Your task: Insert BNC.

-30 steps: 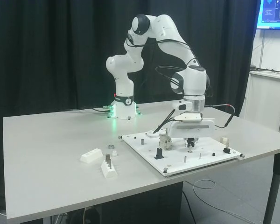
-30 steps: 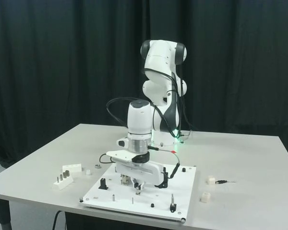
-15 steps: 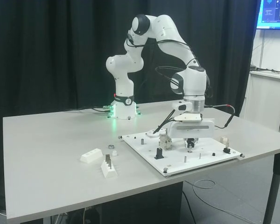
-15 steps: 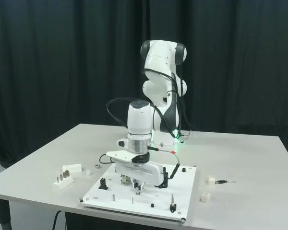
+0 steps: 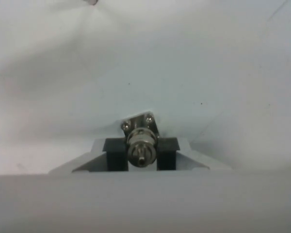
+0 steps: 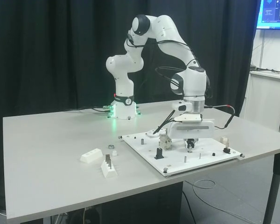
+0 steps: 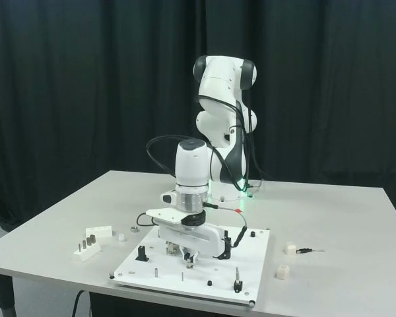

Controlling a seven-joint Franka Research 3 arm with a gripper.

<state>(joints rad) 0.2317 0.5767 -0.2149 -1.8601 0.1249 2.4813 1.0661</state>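
The end effector [image 5: 141, 154], closed on the metal cylindrical BNC plug [image 5: 141, 148], hovers low over the white square board [image 6: 177, 161], apparently mid-insertion; next, press straight down.

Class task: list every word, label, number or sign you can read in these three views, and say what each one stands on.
None can be read.
Screen, upper corner of the first room view: shows markings, too small to read.
Arm base: a dark band, no legible text.
White board, BNC connector and end effector: no print visible.
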